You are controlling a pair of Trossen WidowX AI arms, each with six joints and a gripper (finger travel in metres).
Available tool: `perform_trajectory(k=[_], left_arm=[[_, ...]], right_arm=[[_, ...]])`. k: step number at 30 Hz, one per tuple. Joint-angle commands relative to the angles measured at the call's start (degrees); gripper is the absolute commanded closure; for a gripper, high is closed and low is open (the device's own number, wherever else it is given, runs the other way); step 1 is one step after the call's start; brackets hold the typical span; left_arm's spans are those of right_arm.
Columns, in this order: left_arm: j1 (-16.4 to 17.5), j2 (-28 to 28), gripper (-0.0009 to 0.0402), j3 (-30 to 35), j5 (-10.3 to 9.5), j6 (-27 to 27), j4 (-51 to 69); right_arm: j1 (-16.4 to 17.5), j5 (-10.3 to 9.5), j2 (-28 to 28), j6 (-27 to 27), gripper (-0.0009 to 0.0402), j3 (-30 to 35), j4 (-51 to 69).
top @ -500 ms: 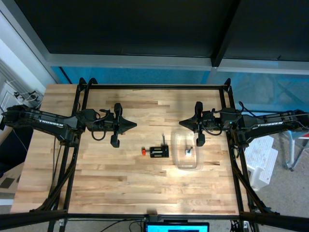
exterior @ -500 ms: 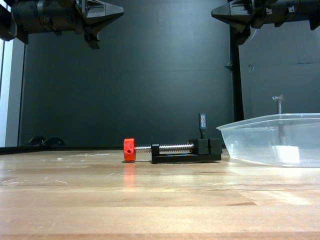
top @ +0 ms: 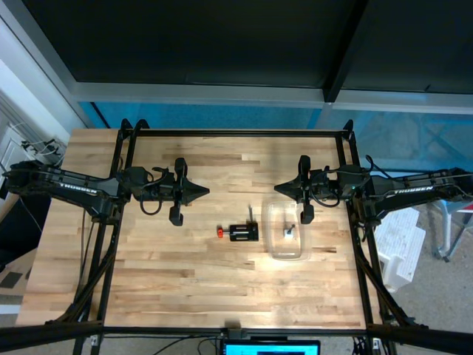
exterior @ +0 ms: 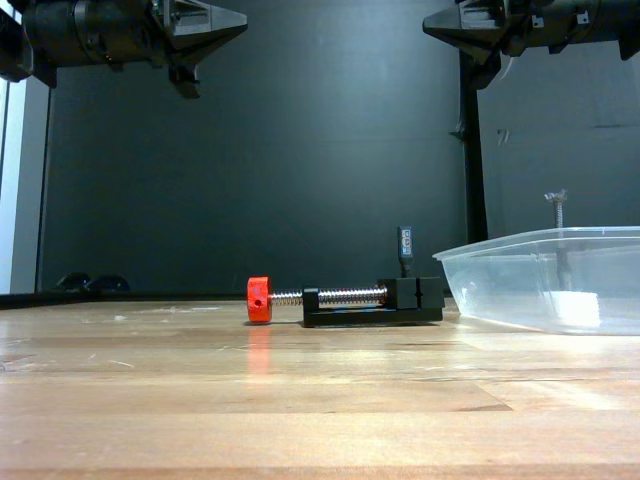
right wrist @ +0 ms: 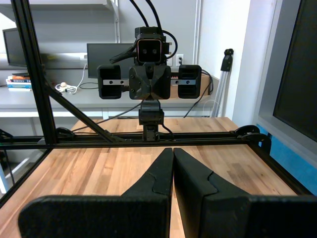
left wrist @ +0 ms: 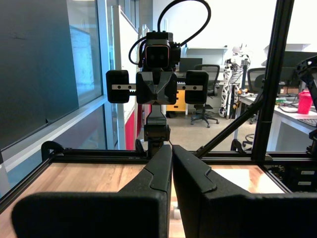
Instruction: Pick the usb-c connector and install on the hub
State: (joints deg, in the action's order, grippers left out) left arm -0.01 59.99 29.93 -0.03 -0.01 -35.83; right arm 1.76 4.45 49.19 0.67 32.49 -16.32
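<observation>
A: Tool status?
B: Left tool (top: 205,192) closed, fingers pressed together, nothing between them. It hangs high over the worktop (top: 185,274), left of centre in the high view. Right tool (top: 278,189) likewise closed and empty, right of centre, just above the clear tray (top: 287,257) in that frame.
A: Wrist views agree?
B: Yes. Each shows its own fingertips meeting and the other arm facing it across the worktop.
A: Task parts?
B: Hub (top: 242,232) lies flat at frame centre, orange knob (top: 220,231) toward the left, thin dark pin (exterior: 404,245) standing up at the tray-side end. Hub is just beside the tray. The small piece inside the tray is taken to be the usb-c connector (top: 289,231); the low view shows it upright, metal tip above the rim.
A: Step in hand?
B: Judged: pick not yet begun, right tool nearer. Advice: open the fingers before descending, come straight down inside the tray walls, grip the connector's body below the tip, and lift clear of the rim before crossing to the hub. Risk: the light tray may slide if nudged, and the connector may topple
</observation>
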Motion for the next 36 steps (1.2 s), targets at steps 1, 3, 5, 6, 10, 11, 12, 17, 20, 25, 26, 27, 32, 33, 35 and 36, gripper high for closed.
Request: perform_trajectory(k=[1,3,5,6,10,11,12,17,20,25,26,27,32,33,35,36], left_arm=[[0.02,0.0,0.0393,0.02,0.02,0.0,0.0],[0.0,0.0,0.0393,0.02,0.02,0.0,0.0],[0.0,0.0,0.0393,0.02,0.02,0.0,0.0],[0.0,0.0,0.0393,0.02,0.02,0.0,0.0],[0.02,0.0,0.0393,0.02,0.02,0.0,0.0],[0.02,0.0,0.0393,0.02,0.02,0.0,0.0],[0.0,0.0,0.0393,0.02,0.02,0.0,0.0],[0.02,0.0,0.0393,0.02,0.02,0.0,0.0],[0.02,0.0,0.0393,0.02,0.02,0.0,-0.02],[0.0,0.0,0.0393,0.02,0.02,0.0,0.0],[0.02,0.0,0.0393,0.02,0.02,0.0,0.0],[0.0,0.0,0.0393,0.02,0.02,0.0,-0.02],[0.02,0.0,0.0393,0.02,0.02,0.0,0.0],[0.02,0.0,0.0393,0.02,0.02,0.0,0.0],[0.02,0.0,0.0393,0.02,0.02,0.0,0.0],[0.02,0.0,0.0393,0.02,0.02,0.0,0.0]], right_arm=[[0.11,0.0,0.02,-0.04,0.0393,1.79,5.07],[0.15,0.0,0.04,-0.04,0.0393,3.69,10.47],[0.2,0.0,0.22,0.15,0.0393,5.9,16.44],[0.24,0.0,0.44,0.39,0.0393,7.02,19.17],[0.28,0.0,1.68,1.38,0.0393,11.15,29.66],[0.33,0.0,2.19,1.73,0.0393,12.09,32.02],[0.37,0.0,2.84,2.01,0.0393,13.05,34.34],[0.52,0.0,6.71,2.12,0.0393,17.33,43.95],[0.66,-0.15,9.42,2.1,0.0393,19.71,48.52],[1.03,-0.17,14.03,2.08,0.0393,24.3,56.98],[1.05,-0.17,14.88,2.1,0.0393,25.14,58.4],[1.14,-0.17,15.8,2.1,0.0393,25.99,59.89],[1.84,-0.17,19.52,3.04,0.0393,29.27,65.61],[2.05,-0.2,20.2,3.41,0.0393,29.79,66.6],[2.8,-0.24,21.64,3.69,0.0393,30.97,68.83],[3.28,-0.22,22.34,3.87,0.0393,31.54,70.01]])
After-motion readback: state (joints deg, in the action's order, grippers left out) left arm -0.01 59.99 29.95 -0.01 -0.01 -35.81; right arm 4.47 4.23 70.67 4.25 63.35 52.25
